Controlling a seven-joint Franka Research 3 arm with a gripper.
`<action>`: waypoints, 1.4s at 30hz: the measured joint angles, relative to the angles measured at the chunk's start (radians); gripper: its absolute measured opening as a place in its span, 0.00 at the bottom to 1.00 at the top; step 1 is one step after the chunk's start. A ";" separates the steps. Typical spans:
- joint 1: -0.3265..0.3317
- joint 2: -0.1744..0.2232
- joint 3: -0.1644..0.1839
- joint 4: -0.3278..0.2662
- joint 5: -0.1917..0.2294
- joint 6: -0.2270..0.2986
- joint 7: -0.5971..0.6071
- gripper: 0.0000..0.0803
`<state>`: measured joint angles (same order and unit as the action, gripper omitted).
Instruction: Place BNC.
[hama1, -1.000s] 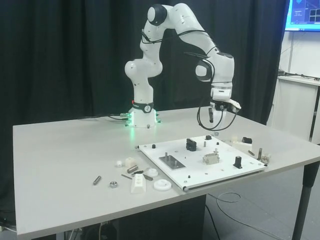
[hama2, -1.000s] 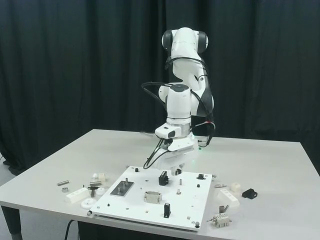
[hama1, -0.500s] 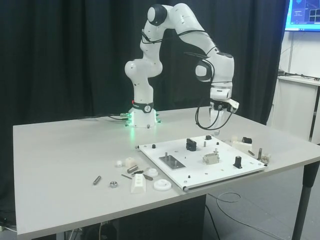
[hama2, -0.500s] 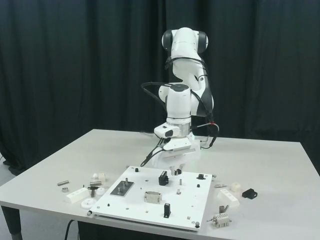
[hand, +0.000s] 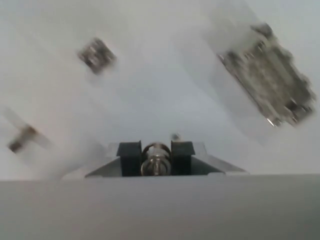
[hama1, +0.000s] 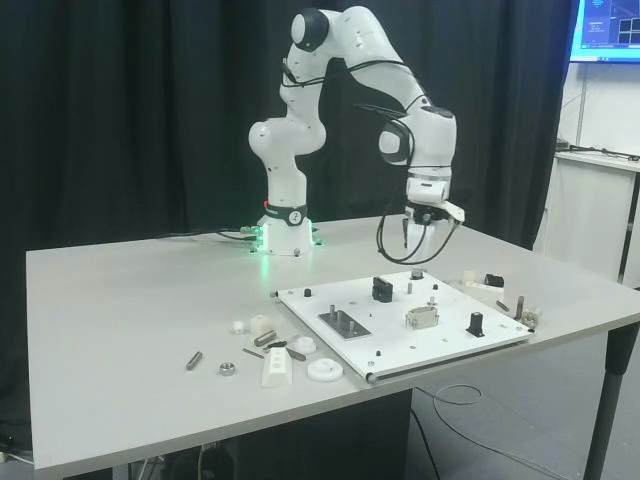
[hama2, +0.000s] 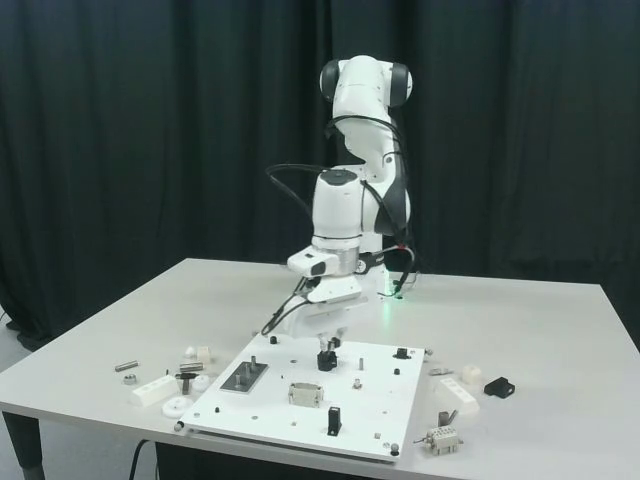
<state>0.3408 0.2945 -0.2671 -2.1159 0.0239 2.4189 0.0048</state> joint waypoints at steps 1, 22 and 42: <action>-0.006 0.000 -0.003 0.000 -0.001 0.000 -0.009 0.15; -0.178 0.010 -0.031 0.036 -0.017 0.014 -0.098 0.15; -0.294 0.042 -0.066 0.038 -0.018 0.028 -0.202 0.15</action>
<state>0.0467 0.3361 -0.3335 -2.0777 0.0062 2.4469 -0.1971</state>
